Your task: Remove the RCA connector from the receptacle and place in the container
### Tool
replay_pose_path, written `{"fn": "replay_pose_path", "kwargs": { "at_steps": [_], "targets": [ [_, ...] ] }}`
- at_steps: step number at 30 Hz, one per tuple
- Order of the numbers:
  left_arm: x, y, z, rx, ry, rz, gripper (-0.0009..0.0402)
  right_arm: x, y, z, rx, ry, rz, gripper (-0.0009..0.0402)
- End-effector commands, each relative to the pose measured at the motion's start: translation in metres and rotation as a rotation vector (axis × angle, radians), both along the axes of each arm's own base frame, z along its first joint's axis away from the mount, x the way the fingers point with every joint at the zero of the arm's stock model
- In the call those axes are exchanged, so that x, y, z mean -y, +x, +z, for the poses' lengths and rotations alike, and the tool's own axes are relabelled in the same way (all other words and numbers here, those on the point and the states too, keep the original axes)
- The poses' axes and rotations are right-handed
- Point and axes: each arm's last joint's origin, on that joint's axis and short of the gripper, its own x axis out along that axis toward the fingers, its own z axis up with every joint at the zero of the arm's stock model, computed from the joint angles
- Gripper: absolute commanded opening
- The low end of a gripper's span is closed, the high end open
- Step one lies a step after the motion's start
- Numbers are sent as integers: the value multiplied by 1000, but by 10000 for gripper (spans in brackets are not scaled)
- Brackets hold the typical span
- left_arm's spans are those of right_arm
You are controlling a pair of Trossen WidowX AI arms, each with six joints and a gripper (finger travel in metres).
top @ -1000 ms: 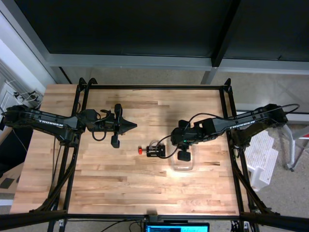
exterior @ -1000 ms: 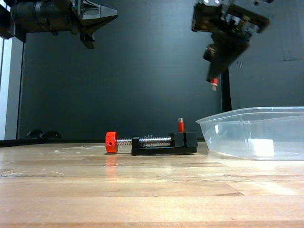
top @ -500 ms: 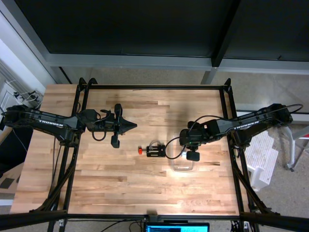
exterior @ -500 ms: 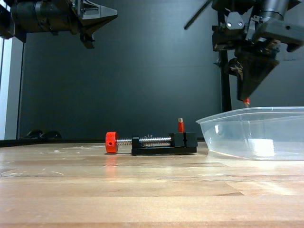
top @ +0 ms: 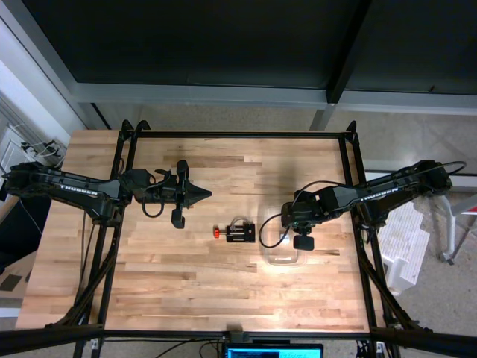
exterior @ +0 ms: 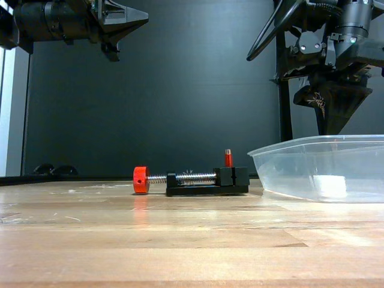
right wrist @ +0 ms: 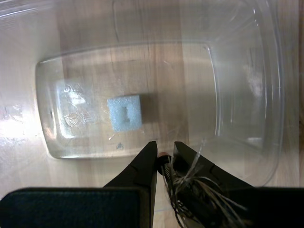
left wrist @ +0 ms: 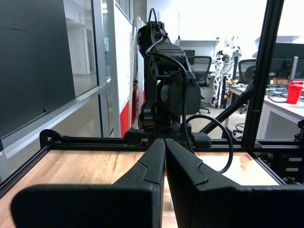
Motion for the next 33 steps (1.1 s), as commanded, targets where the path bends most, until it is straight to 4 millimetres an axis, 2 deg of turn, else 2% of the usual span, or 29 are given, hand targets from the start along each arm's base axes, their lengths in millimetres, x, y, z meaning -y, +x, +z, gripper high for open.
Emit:
{"fn": "replay_pose_path", "kwargs": {
  "at_steps": [1,9,15,24,29,33],
  "targets": [
    [0,0,0,0,0,0,0,0,0,0,2,-1,2,24],
    [0,0,0,0,0,0,0,0,1,0,6,0,0,115],
    [0,0,0,0,0,0,0,0,1,0,7,0,-2,147],
    [0,0,0,0,0,0,0,0,6,9,48,-12,0,148],
    [0,0,0,0,0,0,0,5,15,45,241,-31,14,120],
    [0,0,0,0,0,0,0,20,16,76,397,-2,-6,80]
  ]
}}
